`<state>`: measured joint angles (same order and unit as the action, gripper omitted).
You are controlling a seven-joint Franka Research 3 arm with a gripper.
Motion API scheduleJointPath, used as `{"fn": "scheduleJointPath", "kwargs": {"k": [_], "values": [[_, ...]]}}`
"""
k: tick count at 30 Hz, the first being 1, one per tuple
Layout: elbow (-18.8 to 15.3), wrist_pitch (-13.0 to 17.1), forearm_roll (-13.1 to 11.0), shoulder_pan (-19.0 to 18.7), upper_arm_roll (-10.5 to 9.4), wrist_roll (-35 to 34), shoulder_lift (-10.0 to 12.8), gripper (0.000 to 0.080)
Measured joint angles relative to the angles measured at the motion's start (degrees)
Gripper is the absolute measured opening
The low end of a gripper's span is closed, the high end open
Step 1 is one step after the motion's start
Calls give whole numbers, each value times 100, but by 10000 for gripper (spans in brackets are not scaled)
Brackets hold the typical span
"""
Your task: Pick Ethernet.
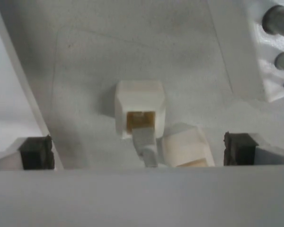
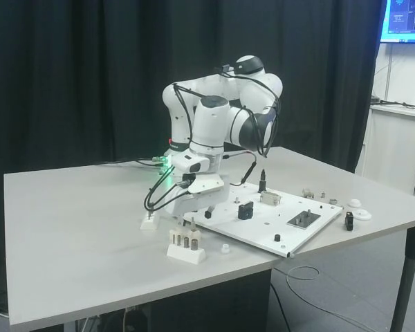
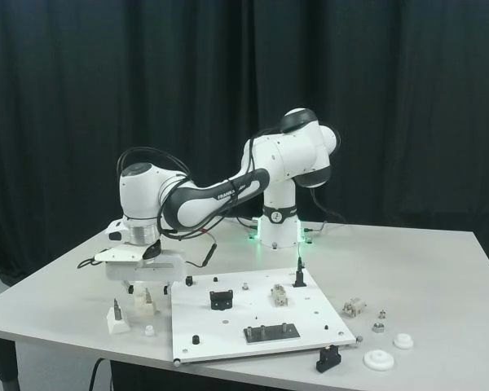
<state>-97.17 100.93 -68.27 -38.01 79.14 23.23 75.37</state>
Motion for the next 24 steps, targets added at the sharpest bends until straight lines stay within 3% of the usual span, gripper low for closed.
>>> {"fn": "scheduleJointPath", "kwargs": {"k": [24], "values": [[51,-22,6,133,-152,0,39,800]]}}
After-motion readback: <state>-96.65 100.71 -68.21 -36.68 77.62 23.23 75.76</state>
